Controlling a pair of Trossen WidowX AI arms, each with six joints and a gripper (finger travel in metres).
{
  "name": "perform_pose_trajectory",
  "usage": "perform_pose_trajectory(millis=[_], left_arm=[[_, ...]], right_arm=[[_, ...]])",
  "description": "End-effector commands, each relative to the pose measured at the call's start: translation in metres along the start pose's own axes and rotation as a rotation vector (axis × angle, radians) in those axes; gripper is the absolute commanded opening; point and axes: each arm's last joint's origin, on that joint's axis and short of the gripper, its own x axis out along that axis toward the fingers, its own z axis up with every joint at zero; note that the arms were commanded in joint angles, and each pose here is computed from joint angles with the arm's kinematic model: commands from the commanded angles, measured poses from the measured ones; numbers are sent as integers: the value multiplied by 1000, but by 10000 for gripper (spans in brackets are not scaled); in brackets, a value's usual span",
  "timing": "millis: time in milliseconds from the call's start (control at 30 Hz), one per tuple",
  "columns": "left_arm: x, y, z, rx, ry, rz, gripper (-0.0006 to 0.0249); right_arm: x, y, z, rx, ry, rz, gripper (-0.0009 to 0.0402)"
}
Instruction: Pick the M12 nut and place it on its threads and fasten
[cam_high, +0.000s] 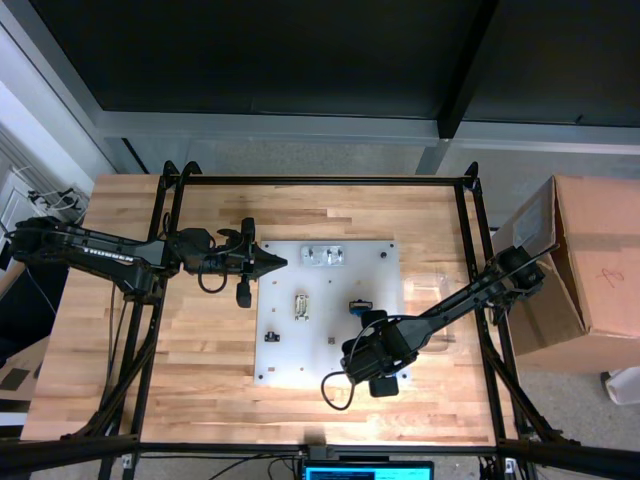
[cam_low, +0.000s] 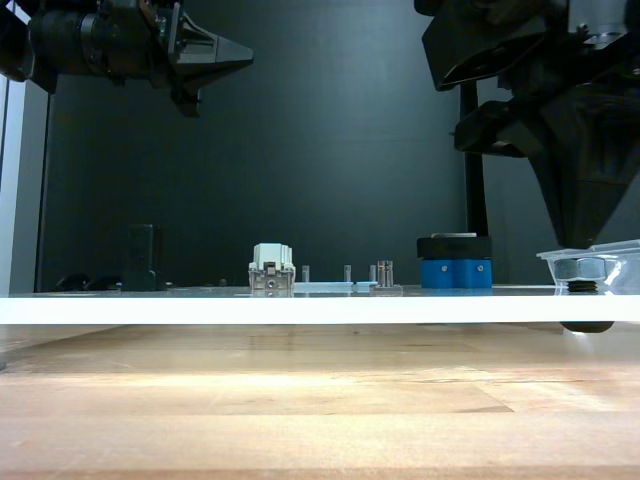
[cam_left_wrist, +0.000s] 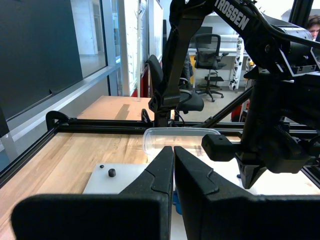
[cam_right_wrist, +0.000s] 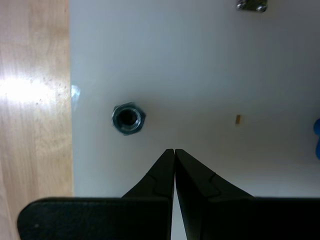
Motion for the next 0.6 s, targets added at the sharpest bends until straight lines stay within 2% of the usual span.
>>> perform_pose_trajectory(millis=[33, 267, 367, 600], left_arm=[[0, 0, 0, 0, -1, 0, 0], [0, 0, 0, 0, 0, 0, 0], [0, 0, 0, 0, -1, 0, 0], [0, 0, 0, 0, -1, 0, 0]], right_arm=[[-1, 0, 0, 1, 1, 7, 0], [-1, 1, 1, 9, -5, 10, 0], [-3, 2, 4, 10, -12, 32, 0], [-17, 4, 17, 10, -34, 49, 0]])
